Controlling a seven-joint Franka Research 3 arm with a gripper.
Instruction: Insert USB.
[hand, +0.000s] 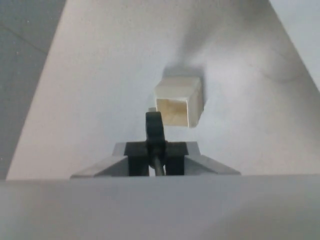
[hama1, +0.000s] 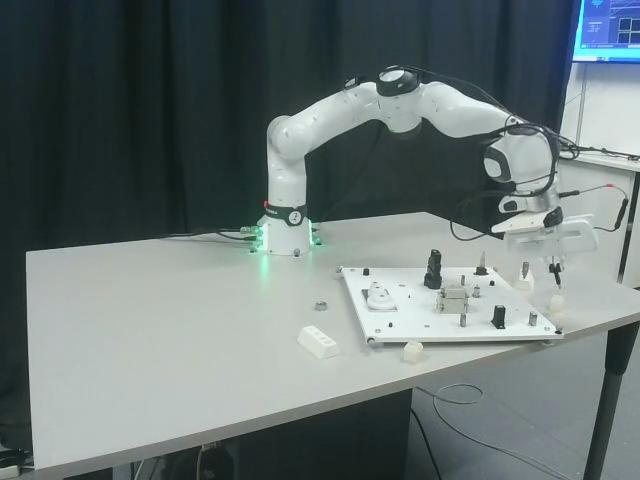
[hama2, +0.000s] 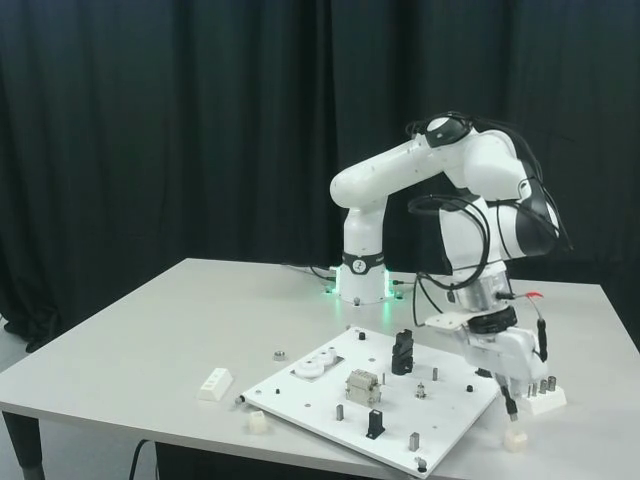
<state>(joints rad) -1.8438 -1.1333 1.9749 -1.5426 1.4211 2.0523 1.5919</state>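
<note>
Room views evenly bright from overhead; black curtain (hama1: 150, 110) absorbs light. Green glow at arm base (hama1: 284, 238). Wrist view soft, dim; white socket block (hand: 179, 101) casts shadow on tabletop (hand: 100, 90).

A white Franka arm (hama1: 400, 105) rises from its base (hama1: 283, 232), which glows green at the foot, at the far middle of the grey table (hama1: 150, 310). The arm arches toward 3 o'clock, where its gripper (hama1: 553, 268) hangs over the table's right edge, holding a black USB plug just above a small white block (hama1: 558, 301). A white board (hama1: 450, 305) lies left of the block, at its 9 o'clock, studded with black and grey fixtures. At the board's 7 o'clock sit a small white cube (hama1: 412, 351) and, farther left, a white rectangular socket block (hama1: 318, 341). A small ring (hama1: 321, 303) lies at its 12 o'clock. Black curtains hang behind.
</note>
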